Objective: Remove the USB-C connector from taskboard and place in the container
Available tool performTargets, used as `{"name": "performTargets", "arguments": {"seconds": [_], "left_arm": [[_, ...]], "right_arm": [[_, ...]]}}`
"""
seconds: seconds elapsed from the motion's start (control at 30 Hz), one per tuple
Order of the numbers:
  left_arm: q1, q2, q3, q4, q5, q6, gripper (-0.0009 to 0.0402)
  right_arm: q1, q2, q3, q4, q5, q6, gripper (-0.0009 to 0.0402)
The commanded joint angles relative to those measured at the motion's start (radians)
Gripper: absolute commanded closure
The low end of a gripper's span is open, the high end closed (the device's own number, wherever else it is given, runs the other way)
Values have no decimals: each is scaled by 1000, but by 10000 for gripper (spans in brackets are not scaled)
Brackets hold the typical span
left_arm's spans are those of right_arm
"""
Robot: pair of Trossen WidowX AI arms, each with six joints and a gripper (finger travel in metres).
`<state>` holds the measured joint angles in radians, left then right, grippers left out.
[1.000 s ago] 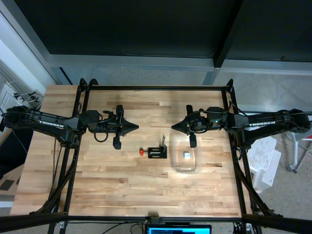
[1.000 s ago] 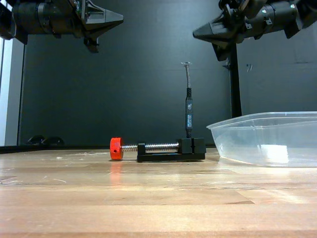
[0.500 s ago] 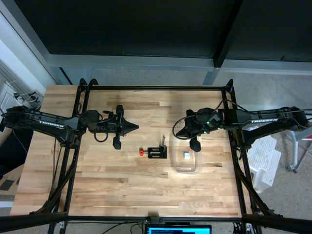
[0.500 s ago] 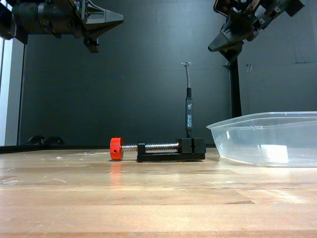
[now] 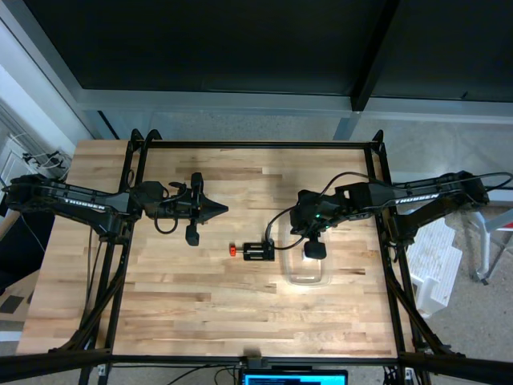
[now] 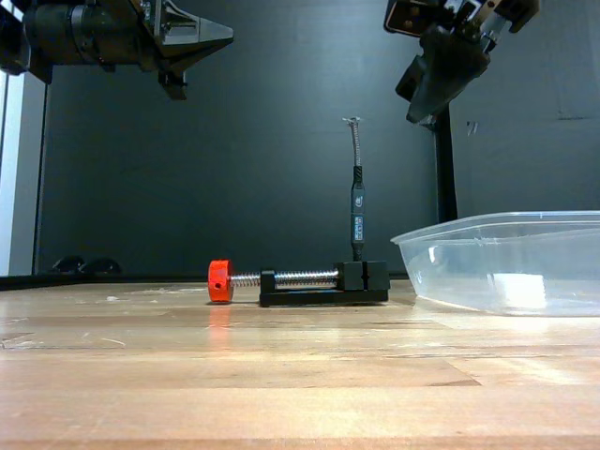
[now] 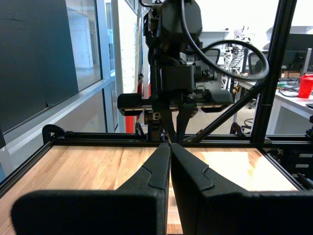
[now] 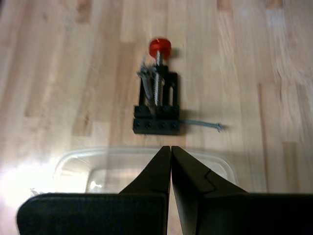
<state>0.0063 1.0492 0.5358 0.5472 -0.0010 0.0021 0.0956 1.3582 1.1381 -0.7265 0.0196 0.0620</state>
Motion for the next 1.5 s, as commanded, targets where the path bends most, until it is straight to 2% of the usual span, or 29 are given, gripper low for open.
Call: {"name": "performTargets", "arguments": {"seconds": [0.03,0.1,0.23,0.5,0.7,1.2,1.37,1.5], "left_arm": [[0,0,0,0,0,0,393],[0,0,0,0,0,0,393],[0,0,0,0,0,0,393],[0,0,0,0,0,0,393],[0,0,0,0,0,0,393],[0,0,0,0,0,0,393],[0,0,0,0,0,0,393],[0,0,0,0,0,0,393]], "right_arm": [[9,41,32,-42,18,2,389],[13,65,53,-56,19,4,380],[30,117,97,-72,50,4,347],[39,245,227,-148,52,2,274],[45,320,280,-160,51,0,244],[56,417,293,-113,53,2,235],[56,418,291,-93,90,4,236],[55,418,289,-91,80,0,236]]}}
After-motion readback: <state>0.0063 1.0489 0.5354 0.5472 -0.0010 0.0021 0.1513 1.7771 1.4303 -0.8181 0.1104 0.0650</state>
